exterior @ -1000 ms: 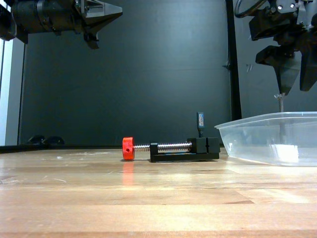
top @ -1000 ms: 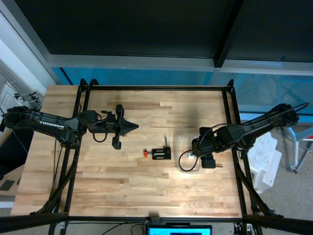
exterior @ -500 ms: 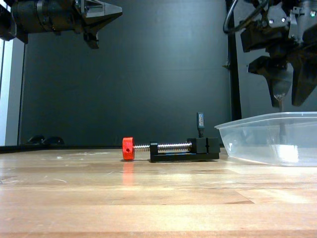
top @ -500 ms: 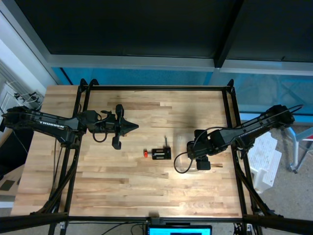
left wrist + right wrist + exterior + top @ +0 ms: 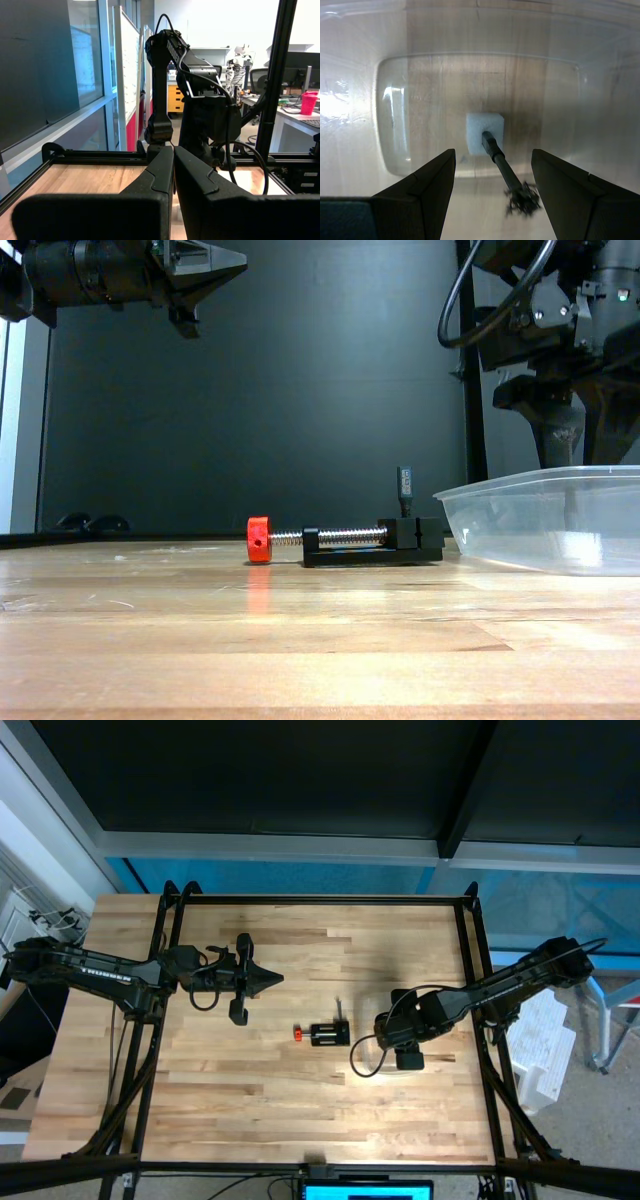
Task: Pick the usb-c connector and install on the hub
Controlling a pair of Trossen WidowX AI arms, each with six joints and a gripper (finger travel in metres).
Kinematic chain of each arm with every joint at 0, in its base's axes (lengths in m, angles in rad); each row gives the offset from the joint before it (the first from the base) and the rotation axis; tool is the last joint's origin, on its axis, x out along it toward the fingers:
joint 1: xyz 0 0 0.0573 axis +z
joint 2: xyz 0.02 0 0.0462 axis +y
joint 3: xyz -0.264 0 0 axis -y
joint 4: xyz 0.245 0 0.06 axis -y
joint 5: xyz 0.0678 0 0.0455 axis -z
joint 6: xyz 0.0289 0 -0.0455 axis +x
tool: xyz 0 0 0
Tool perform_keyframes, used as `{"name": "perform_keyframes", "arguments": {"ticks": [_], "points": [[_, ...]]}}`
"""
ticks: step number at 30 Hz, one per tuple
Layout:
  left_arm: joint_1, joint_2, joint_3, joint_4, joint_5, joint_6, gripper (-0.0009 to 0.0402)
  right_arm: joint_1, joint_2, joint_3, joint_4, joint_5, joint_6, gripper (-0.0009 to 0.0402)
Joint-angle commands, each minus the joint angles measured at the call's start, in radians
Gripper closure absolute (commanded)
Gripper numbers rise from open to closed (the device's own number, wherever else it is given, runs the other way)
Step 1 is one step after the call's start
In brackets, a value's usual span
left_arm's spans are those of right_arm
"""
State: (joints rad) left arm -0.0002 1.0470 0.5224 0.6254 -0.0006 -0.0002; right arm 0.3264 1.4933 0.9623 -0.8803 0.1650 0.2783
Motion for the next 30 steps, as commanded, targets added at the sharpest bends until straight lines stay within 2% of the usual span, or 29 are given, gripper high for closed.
{"name": "perform_keyframes", "arguments": {"ticks": [1,17,28,30], "points": [[0.0,0.0,0.0,0.0,0.0,0.0,0.0393,0.0,0.001,-0.022,0.026,0.001,0.002,0.0181],[0.0,0.0,0.0,0.0,0.0,0.0,0.0393,-0.001,0.001,-0.106,0.143,0.002,0.005,0.0185],[0.0,0.0,0.0,0.0,0.0,0.0,0.0393,-0.001,0.001,-0.117,0.168,0.002,0.002,0.0255],[0.0,0.0,0.0,0.0,0.0,0.0,0.0393,-0.001,0.001,-0.117,0.167,0.012,0.005,0.0268]]}}
